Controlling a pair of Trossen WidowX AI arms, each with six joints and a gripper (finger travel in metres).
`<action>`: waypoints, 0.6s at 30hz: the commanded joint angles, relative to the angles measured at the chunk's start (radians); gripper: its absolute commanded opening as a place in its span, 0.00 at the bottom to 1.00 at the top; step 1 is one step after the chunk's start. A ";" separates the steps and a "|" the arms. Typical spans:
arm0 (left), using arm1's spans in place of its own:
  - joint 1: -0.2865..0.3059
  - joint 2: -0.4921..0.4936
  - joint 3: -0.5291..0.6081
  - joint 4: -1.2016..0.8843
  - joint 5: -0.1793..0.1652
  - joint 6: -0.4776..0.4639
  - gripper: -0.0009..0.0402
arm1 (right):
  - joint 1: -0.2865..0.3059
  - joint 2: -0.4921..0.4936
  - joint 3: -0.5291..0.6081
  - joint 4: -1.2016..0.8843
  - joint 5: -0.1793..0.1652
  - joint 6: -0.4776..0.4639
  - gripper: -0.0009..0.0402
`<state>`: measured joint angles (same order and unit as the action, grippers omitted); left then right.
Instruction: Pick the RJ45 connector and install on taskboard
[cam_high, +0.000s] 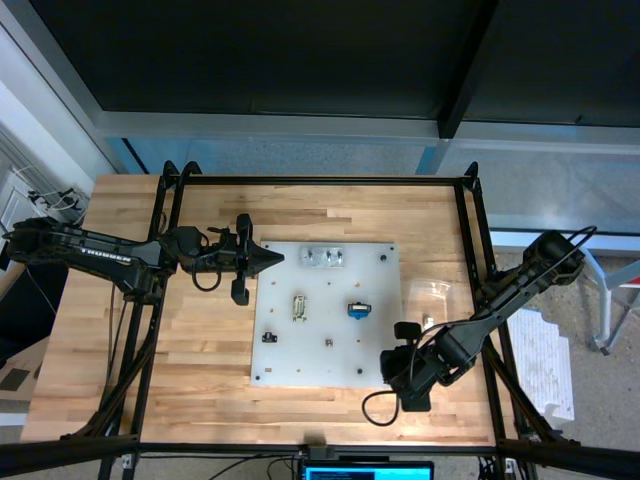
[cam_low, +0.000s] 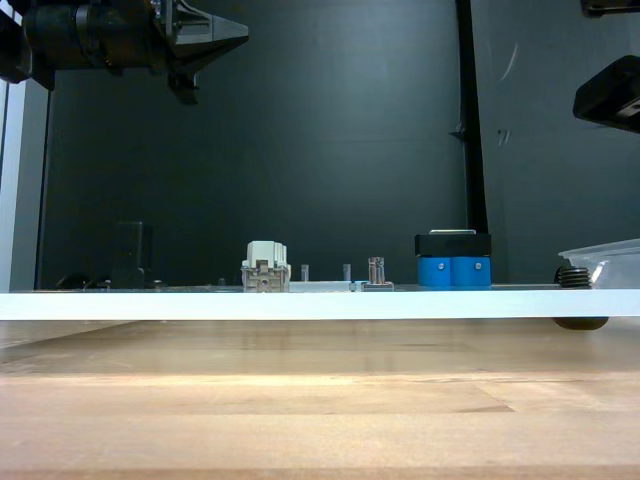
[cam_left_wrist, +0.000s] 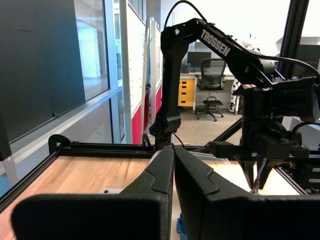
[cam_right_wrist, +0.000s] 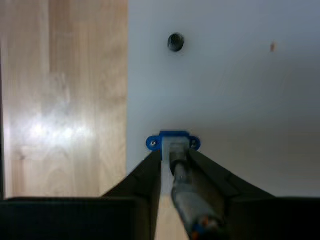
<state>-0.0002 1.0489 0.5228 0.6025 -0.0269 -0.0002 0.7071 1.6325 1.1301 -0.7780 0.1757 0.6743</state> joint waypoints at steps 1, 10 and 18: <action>0.000 0.000 0.000 0.000 0.000 0.000 0.02 | 0.000 -0.013 0.004 0.008 0.007 -0.002 0.32; 0.000 0.000 0.000 0.000 0.000 0.000 0.02 | 0.000 -0.072 0.004 0.006 0.006 -0.002 0.47; 0.000 0.000 0.000 0.000 0.000 0.000 0.02 | 0.000 -0.148 0.004 -0.039 0.003 -0.001 0.49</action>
<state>-0.0002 1.0489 0.5224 0.6022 -0.0269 -0.0002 0.7071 1.4971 1.1316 -0.8032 0.1795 0.6724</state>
